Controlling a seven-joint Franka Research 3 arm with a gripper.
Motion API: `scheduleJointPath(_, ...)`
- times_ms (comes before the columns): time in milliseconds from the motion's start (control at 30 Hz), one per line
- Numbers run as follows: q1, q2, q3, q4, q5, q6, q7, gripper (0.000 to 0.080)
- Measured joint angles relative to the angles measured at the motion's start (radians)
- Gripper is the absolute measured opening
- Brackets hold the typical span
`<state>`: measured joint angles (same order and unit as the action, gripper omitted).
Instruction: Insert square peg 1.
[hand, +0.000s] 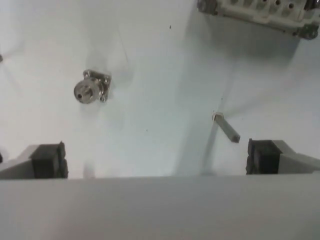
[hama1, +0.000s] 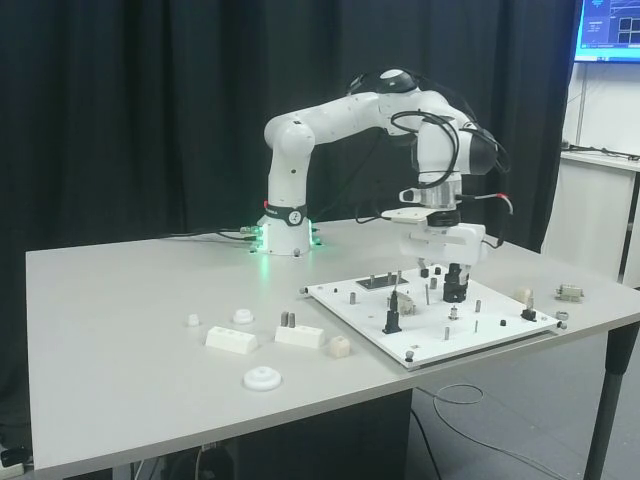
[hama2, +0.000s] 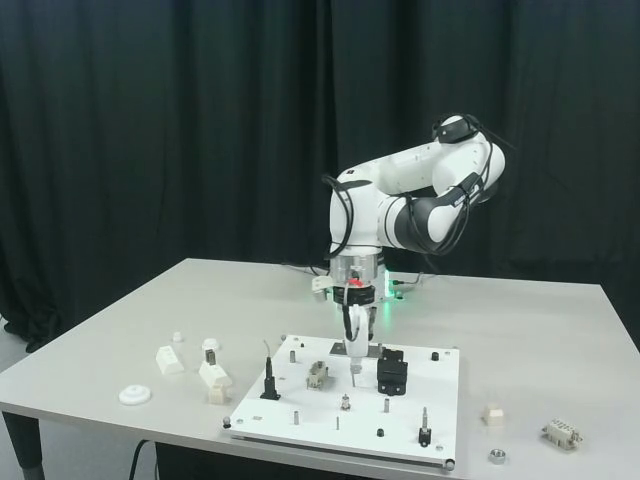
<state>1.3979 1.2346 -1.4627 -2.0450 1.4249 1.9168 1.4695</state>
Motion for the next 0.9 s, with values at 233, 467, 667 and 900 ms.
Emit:
scheduleJointPath(233, -0.019, 0.000, 0.002, 0.005, 0.000, -0.012, -0.007, 0.0800)
scheduleJointPath(467, -0.040, 0.000, 0.004, 0.023, 0.002, -0.038, -0.010, 0.0800)
scheduleJointPath(667, -0.054, 0.000, 0.004, 0.041, 0.002, -0.057, -0.010, 0.0800)
scheduleJointPath(900, -0.063, 0.000, 0.004, 0.052, 0.002, -0.068, -0.010, 0.0800)
